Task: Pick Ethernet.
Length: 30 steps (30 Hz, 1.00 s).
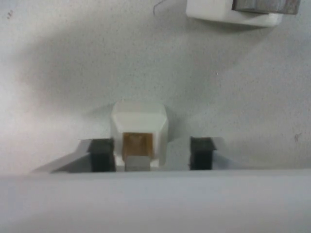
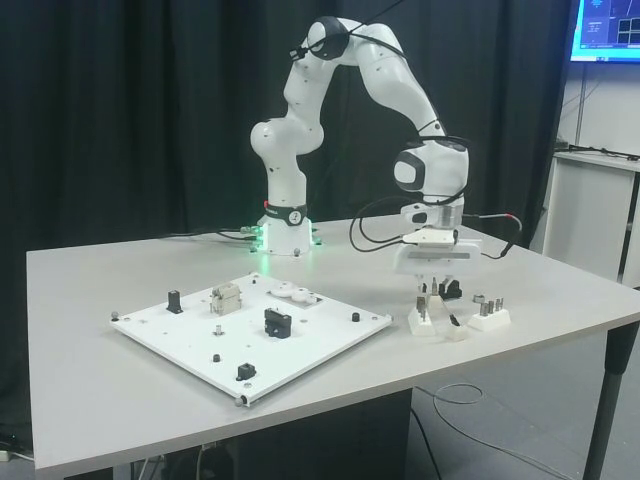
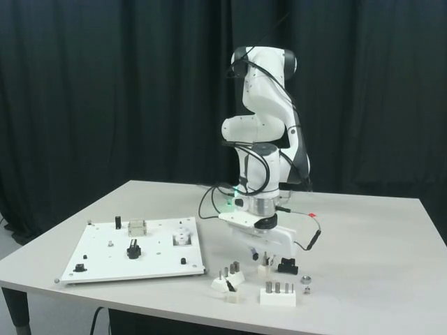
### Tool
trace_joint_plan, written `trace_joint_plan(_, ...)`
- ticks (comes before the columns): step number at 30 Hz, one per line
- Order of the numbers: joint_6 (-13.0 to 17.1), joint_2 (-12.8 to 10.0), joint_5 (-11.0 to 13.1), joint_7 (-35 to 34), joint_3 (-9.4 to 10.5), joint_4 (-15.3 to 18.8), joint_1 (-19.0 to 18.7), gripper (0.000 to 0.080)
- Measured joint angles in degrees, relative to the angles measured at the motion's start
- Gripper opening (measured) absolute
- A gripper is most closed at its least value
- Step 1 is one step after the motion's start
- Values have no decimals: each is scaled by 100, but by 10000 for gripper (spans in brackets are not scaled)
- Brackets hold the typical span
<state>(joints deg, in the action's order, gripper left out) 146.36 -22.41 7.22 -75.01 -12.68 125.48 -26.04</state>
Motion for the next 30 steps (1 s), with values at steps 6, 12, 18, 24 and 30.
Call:
trace_joint_plan(6, 73, -42, 0, 33, 10, 1, 0, 136)
trace_joint_plan(12, 150, -53, 0, 61, 35, 1, 0, 136)
trace_joint_plan(18, 197, -55, 0, 64, 55, -20, 0, 105)
trace_joint_plan(24, 170, -18, 0, 63, 55, -96, 6, 105)
trace_joint_plan(30, -51, 121, 0, 55, 41, -168, 12, 105)
